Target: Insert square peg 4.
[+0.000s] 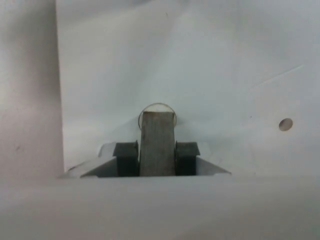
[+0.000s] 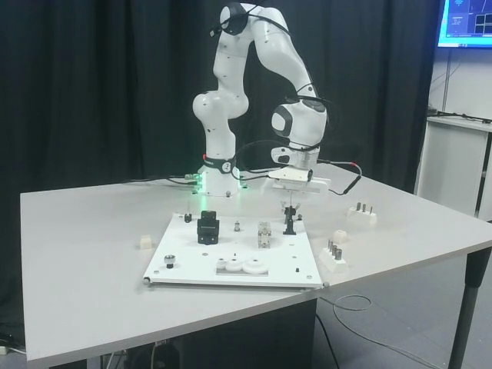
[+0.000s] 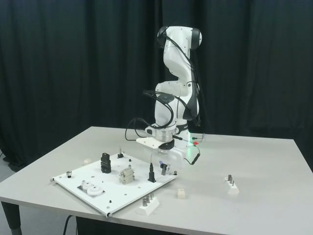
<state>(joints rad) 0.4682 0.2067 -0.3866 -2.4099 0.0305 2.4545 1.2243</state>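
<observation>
The square peg (image 1: 157, 142) is held tight between the two black fingers (image 1: 127, 157) of the jaws, as seen in the wrist view. The peg's tip is seen just over a round hole (image 1: 157, 112) in the white board (image 1: 200, 65). A second small hole (image 1: 285, 124) is seen in the board, well apart from the first.

In the first room view, the gripper (image 2: 290, 206) is lowered over the white board (image 2: 231, 250), at about 1 o'clock from the board's middle. The board is laid flat on the grey desk (image 2: 84, 246). A black block (image 2: 208, 229) is seen at about 10 o'clock on the board. White gears (image 2: 243, 267) are seen at 6 o'clock.
</observation>
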